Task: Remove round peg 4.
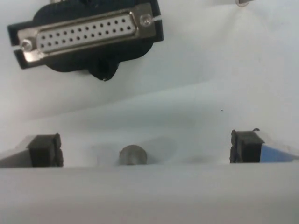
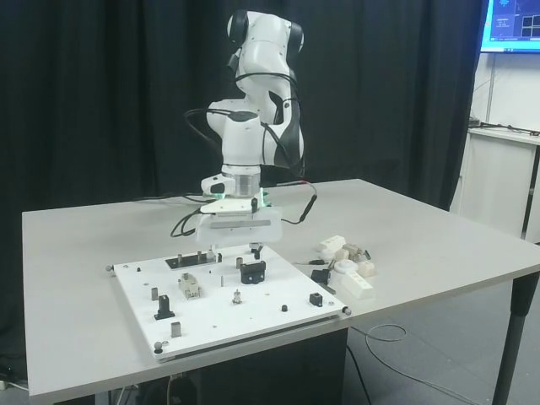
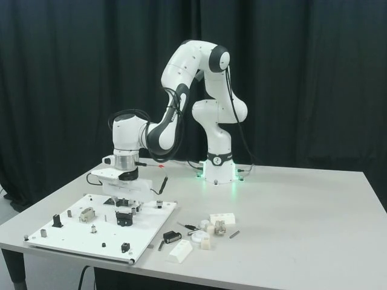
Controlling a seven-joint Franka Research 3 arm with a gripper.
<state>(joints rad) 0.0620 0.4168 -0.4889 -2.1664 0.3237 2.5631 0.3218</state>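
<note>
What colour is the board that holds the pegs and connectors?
White board; first room view shows it best.

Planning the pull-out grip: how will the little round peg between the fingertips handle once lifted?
The round peg looks like smooth grey metal, so probably stiff and a bit slippery. Being cylindrical, it would likely roll if laid on the white board. The end effector stands open around it.
</note>
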